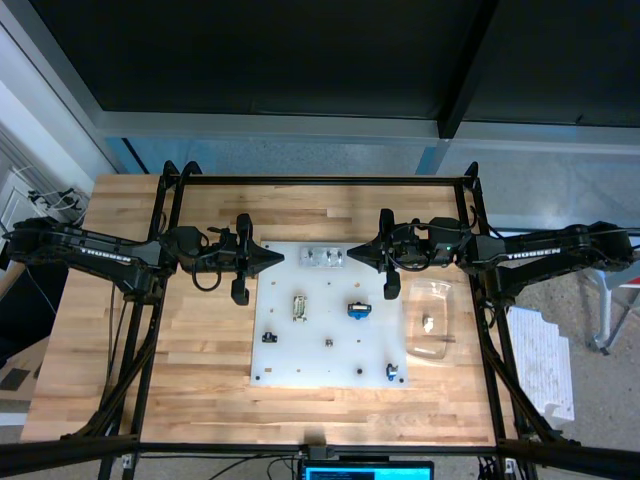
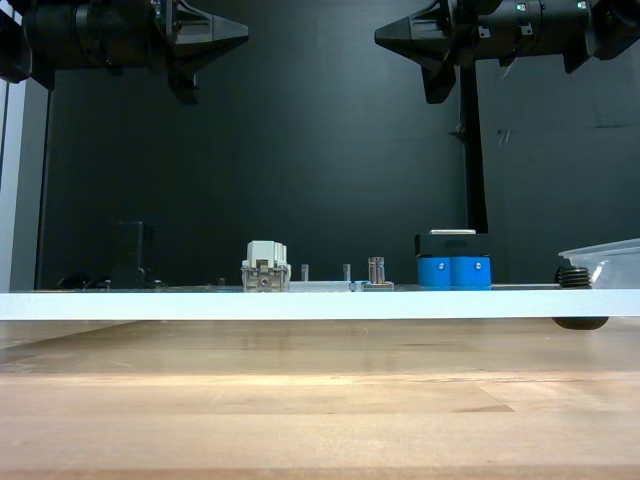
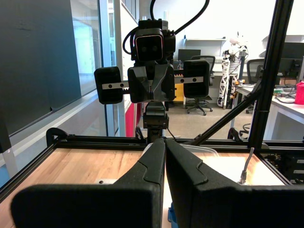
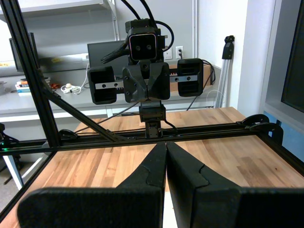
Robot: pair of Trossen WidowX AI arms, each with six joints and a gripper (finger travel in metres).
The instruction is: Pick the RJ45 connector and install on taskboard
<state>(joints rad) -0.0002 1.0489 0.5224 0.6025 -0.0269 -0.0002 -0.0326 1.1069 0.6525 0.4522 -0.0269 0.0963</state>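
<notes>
Aloft over white board [image 1: 300, 350] | left gripper [image 1: 278, 258]: black wedge | right gripper [image 1: 352, 254]: same

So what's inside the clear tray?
A pale block sits in the clear tray; whether the connector is on it, I cannot tell. The left gripper and right gripper hover over the far edge of the white board.

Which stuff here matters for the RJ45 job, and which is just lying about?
For the job: blue jack at the near right corner of the white board; clear tray holding a white block; right tool, shut, raised over the board's far edge. Connector's place: cannot tell.
Lying about: left tool, shut, raised opposite; blue part and pale socket mid-board.
</notes>
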